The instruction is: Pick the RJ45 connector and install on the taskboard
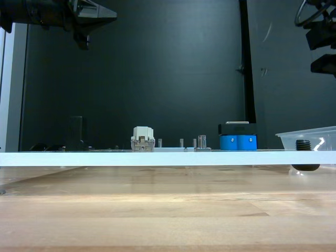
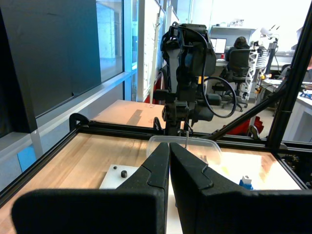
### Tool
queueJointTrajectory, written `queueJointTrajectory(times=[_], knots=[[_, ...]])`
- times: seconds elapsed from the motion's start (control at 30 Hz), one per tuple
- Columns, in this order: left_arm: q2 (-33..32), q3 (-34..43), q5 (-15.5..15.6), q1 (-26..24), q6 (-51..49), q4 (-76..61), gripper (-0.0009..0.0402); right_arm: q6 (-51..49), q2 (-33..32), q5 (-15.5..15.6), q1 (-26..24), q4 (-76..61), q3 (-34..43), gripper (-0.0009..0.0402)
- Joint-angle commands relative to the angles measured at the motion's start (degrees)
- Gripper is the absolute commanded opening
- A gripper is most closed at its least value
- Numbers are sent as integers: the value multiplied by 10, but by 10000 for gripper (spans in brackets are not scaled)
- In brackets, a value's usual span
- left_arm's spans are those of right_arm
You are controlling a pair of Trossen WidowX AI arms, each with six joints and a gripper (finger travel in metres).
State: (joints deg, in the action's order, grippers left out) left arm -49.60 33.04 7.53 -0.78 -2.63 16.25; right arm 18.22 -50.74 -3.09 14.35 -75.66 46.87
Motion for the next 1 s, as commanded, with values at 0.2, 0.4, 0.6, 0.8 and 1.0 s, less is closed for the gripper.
queueJointTrajectory(times=[0.2, 0.4, 0.6, 0.8, 1.0], knots=[[0, 0, 0, 0, 0, -1, 0, 9, -32, 0, 11, 39, -18, 224], [0, 0, 0, 0, 0, -1, 0, 24, -51, 0, 30, 65, -29, 224], [0, 0, 0, 0, 0, -1, 0, 43, -70, 0, 43, 82, -36, 224], [0, 0, 0, 0, 0, -1, 0, 59, -88, 1, 49, 93, -36, 224], [0, 0, 0, 0, 0, -1, 0, 70, -107, 1, 58, 105, -36, 224]])
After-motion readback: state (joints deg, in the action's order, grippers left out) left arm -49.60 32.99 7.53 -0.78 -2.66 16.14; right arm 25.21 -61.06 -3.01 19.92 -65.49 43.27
